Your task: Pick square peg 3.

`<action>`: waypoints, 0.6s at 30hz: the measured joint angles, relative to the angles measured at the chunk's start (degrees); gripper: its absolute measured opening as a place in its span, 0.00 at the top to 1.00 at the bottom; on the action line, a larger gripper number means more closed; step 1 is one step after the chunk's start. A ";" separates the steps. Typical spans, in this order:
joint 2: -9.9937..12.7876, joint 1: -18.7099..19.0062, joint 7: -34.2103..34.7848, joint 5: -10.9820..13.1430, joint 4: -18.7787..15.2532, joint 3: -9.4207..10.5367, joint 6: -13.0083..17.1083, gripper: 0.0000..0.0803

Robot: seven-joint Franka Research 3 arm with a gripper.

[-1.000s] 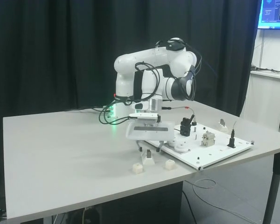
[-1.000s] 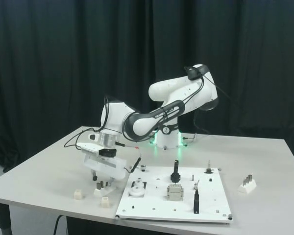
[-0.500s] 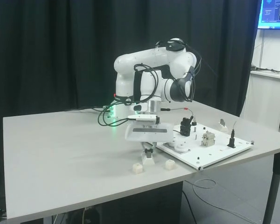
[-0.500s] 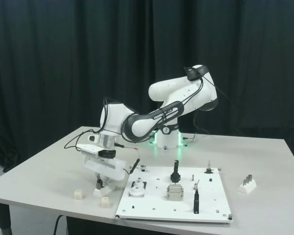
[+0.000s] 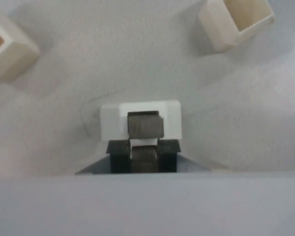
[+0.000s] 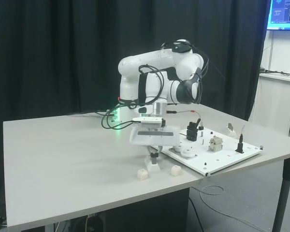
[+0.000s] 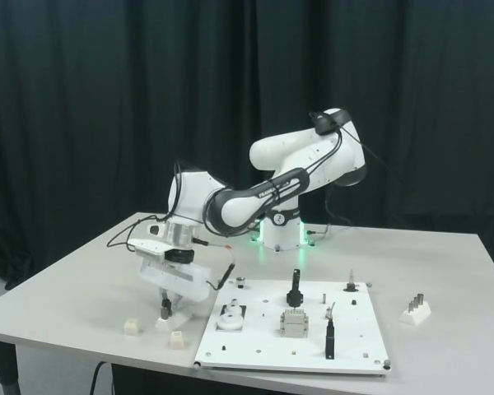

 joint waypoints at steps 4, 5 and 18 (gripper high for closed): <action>0.31 0.35 0.00 -0.13 -0.04 -0.81 -0.12 0.86; 0.42 0.43 0.00 -0.19 -0.07 -1.04 -0.19 0.86; 1.40 1.26 0.00 -2.70 -0.54 -4.87 -3.81 0.86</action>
